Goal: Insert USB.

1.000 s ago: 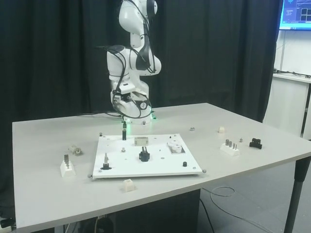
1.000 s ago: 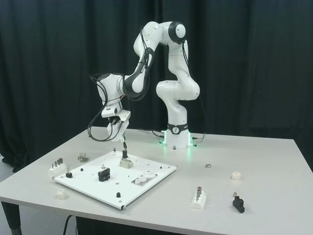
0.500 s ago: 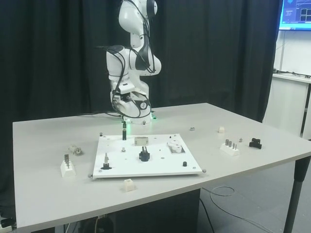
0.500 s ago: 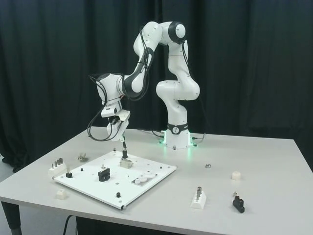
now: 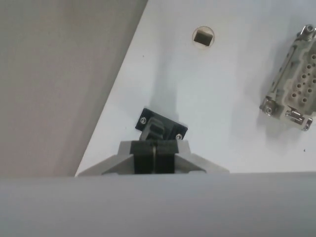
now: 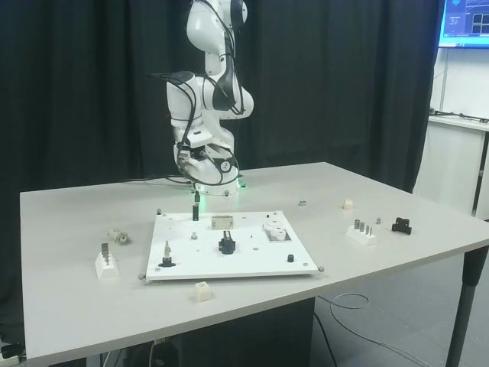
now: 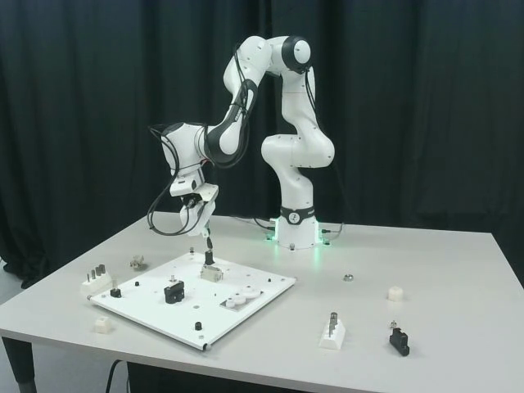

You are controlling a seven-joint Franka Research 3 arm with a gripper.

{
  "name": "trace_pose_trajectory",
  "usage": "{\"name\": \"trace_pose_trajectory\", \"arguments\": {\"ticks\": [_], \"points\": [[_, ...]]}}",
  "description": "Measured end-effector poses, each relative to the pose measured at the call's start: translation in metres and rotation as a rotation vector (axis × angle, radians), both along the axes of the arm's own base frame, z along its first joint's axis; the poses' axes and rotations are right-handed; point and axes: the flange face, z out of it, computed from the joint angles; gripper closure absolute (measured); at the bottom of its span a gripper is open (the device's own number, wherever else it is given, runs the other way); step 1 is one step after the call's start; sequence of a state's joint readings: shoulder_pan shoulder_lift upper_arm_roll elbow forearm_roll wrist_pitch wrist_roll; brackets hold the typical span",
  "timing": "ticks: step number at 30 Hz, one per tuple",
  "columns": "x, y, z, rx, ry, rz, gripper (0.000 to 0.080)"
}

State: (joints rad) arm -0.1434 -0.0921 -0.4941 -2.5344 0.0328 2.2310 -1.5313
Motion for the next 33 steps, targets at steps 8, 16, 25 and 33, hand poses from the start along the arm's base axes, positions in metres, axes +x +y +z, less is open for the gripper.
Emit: {"name": "trace_pose_trajectory", "arguments": {"ticks": [8,16,25,33], "points": [[0.0,0.0,0.0,0.001,-0.002,0.01,0.0794],[0.0006,-0.0005,0.0006,0.0,-0.006,0.016,0.0794],[0.0016,-0.0022,0.0019,-0.005,-0.015,0.024,0.0794],[0.0012,-0.003,0.0018,-0.005,-0.018,0.027,0.0794]]}}
